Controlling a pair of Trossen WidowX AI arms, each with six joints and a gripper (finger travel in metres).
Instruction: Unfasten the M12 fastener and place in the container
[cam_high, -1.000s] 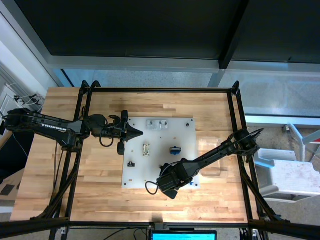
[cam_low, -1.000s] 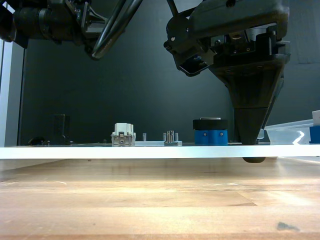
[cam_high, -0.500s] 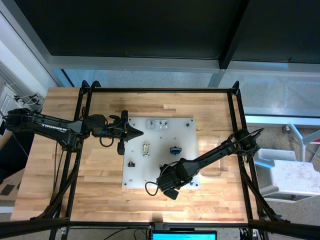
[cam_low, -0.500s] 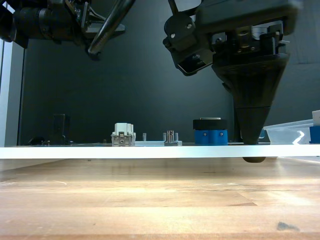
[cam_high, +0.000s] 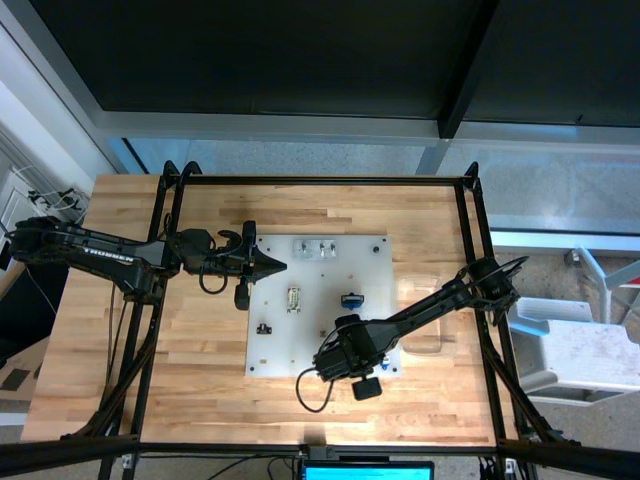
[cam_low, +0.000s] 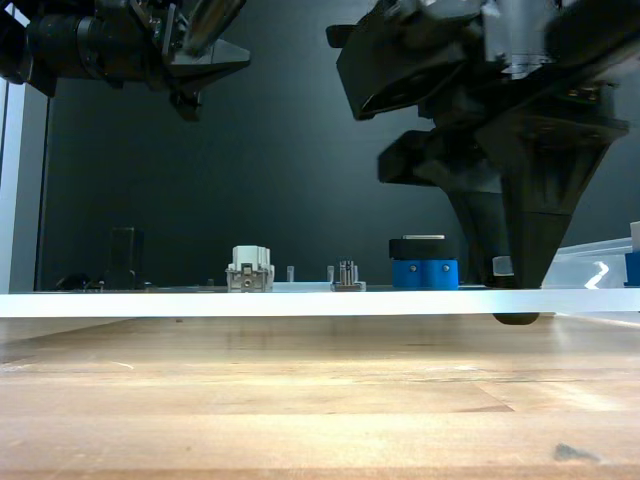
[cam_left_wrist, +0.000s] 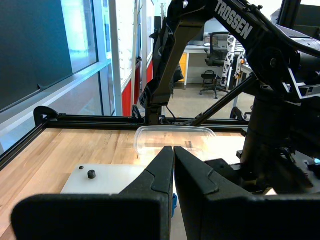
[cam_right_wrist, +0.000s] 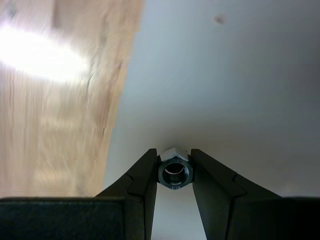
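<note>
Right gripper (cam_right_wrist: 174, 161) clamped narrow across small silver hexagonal steel nut (cam_right_wrist: 174, 174), low over near right edge of large white board (cam_right_wrist: 240, 90). Nut seemingly on its stud; bore hides it, cannot tell. Light, rigid, slick metal, so best held across opposite flats. Shallow clear plastic tray (cam_high: 430, 342) sits just off board's right edge. Left gripper (cam_left_wrist: 173, 148) pressed closed, empty, above board's left edge.
</note>
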